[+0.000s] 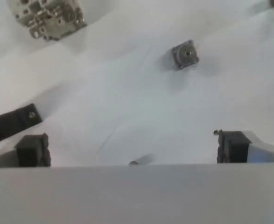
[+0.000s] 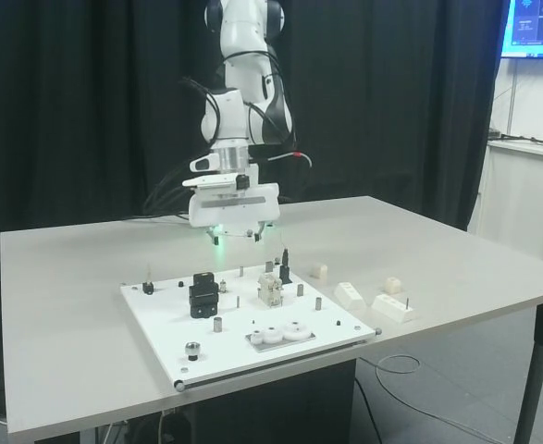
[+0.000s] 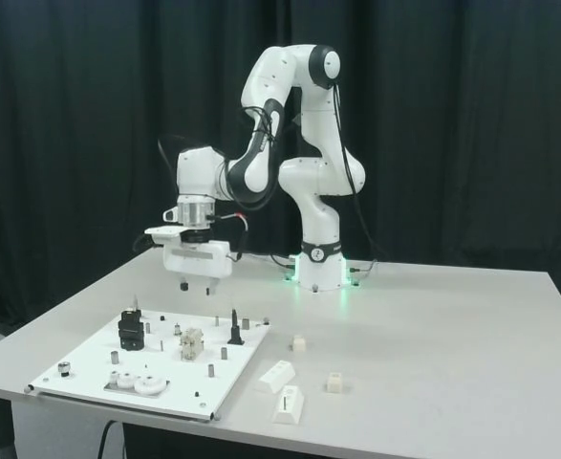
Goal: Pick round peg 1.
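Observation:
In the wrist view a small grey round peg [image 1: 139, 160] stands on the white board [image 1: 141, 107], partly cut off by the gripper body. It lies roughly midway between the two black fingertips of my gripper [image 1: 132, 149], which is open and holds nothing. The room views show the gripper [image 2: 237, 234] [image 3: 196, 286] hovering well above the back part of the board [image 2: 160, 319] [image 3: 89, 373]. A short upright peg [image 2: 241, 271] stands on the board below it. Several similar pegs stand elsewhere on the board.
A grey square socket with a hole [image 1: 185, 54], a metal block assembly [image 1: 48, 16] [image 2: 270, 289] and a black fixture [image 1: 13, 122] [image 2: 203, 294] sit on the board. White gears [image 2: 283, 333] lie near its front edge. White blocks [image 2: 396, 305] rest on the table beside it.

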